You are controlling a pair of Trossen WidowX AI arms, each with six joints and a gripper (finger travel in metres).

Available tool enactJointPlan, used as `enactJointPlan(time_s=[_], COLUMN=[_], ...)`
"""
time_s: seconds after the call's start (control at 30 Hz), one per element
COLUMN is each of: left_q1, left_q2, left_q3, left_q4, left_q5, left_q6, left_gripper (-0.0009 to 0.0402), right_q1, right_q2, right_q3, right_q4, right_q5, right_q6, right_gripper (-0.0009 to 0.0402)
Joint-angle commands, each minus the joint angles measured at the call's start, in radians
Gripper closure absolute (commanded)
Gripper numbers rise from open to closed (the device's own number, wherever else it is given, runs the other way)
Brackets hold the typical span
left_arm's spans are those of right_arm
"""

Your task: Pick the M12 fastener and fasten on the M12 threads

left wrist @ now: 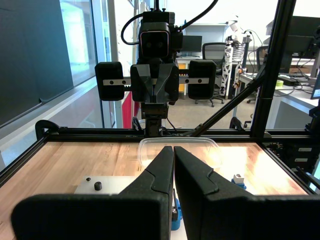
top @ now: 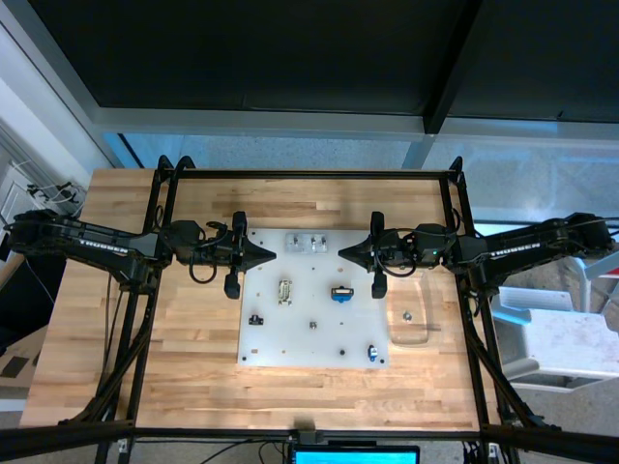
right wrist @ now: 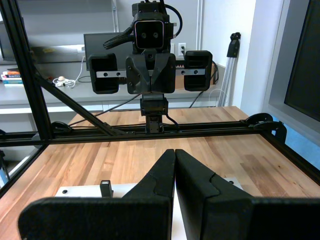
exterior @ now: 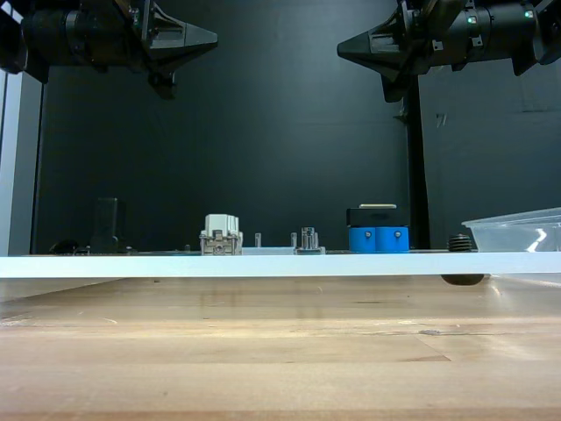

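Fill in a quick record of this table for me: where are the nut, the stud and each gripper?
Nut: lying in the clear tray, right of the white board.
Stud: bare, ribs showing, near the board's right edge.
Left gripper: shut, raised above the board's far left part.
Right gripper: shut, raised above the board's far right part.

Beyond the fingers (left wrist: pixel 152 172) of my left gripper (left wrist: pixel 173 149) I see daylight glaring on the table (left wrist: pixel 262 160); beyond the right gripper (right wrist: pixel 175 151), softer light.
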Motion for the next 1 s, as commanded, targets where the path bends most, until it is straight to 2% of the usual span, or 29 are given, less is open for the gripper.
enactJointPlan(time_s=[0.03,0.33,0.37,0.43,0.57,0.67,0.77,1.0], left_q1=[0.000,0.000,0.000,0.000,0.000,0.000,0.000,0.000], left_q2=[0.000,0.000,0.000,0.000,0.000,0.000,0.000,0.000], left_q3=[0.000,0.000,0.000,0.000,0.000,0.000,0.000,0.000], left_q4=[0.000,0.000,0.000,0.000,0.000,0.000,0.000,0.000], left_q5=[0.000,0.000,0.000,0.000,0.000,0.000,0.000,0.000], left_q6=[0.000,0.000,0.000,0.000,0.000,0.000,0.000,0.000], left_gripper=[0.0393,0.0393,0.0393,0.0393,0.0393,0.0393,0.0393,0.0393], right_q1=[0.000,0.000,0.000,0.000,0.002,0.003,0.008,0.032], right_q2=[0.000,0.000,0.000,-0.008,-0.033,-0.035,-0.027,-0.004], right_q3=[0.000,0.000,0.000,0.007,0.079,0.154,0.227,0.378], right_q4=[0.002,0.001,-0.003,-0.029,-0.260,-0.455,-0.645,-1.070], right_q5=[0.000,-0.001,-0.012,-0.060,-0.063,-0.116,-0.139,-0.139], right_q6=[0.000,0.001,0.000,-0.008,-0.043,-0.083,-0.124,-0.247], right_gripper=[0.0393,0.0393,0.0393,0.0393,0.0393,0.0393,0.0393,0.0393])
